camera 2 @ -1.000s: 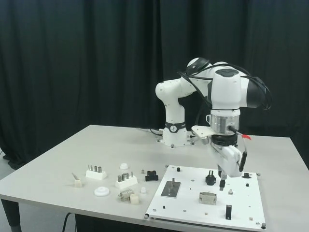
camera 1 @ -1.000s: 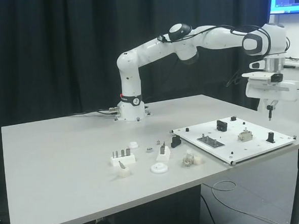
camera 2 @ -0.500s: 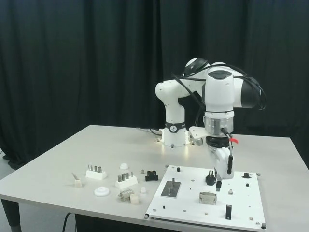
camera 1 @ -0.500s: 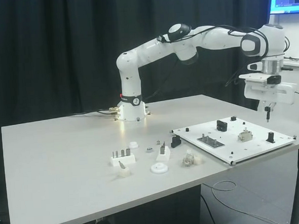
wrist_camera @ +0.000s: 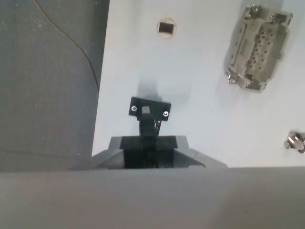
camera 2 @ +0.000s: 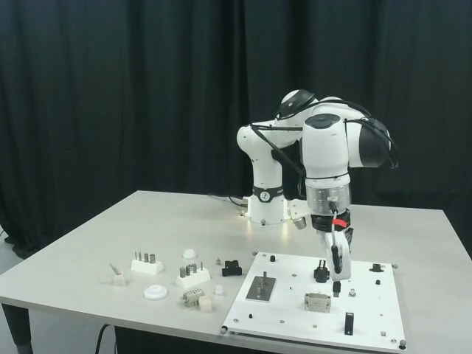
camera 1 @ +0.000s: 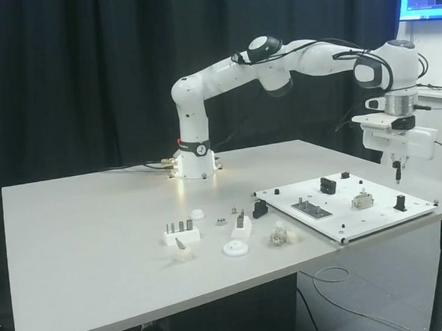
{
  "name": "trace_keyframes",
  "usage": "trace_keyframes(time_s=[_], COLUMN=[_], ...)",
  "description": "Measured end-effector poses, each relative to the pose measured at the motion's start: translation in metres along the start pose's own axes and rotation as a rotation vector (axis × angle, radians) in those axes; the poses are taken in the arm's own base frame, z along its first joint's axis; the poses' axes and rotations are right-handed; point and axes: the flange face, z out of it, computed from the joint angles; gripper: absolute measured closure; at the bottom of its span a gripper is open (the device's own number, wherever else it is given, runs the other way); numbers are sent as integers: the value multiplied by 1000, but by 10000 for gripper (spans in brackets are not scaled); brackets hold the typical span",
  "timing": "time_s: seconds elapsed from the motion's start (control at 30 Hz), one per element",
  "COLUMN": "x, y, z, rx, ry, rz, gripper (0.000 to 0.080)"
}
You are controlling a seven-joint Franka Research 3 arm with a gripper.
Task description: Insert USB.
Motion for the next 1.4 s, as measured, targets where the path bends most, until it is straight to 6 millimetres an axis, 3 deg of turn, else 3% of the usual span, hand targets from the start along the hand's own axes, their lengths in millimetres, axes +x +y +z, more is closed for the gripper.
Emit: trace_keyframes(time_s=[1.4], x=[-18], y=[19], z=[29], rx=[-2], ry=[8], rz=[-32], gripper=[752])
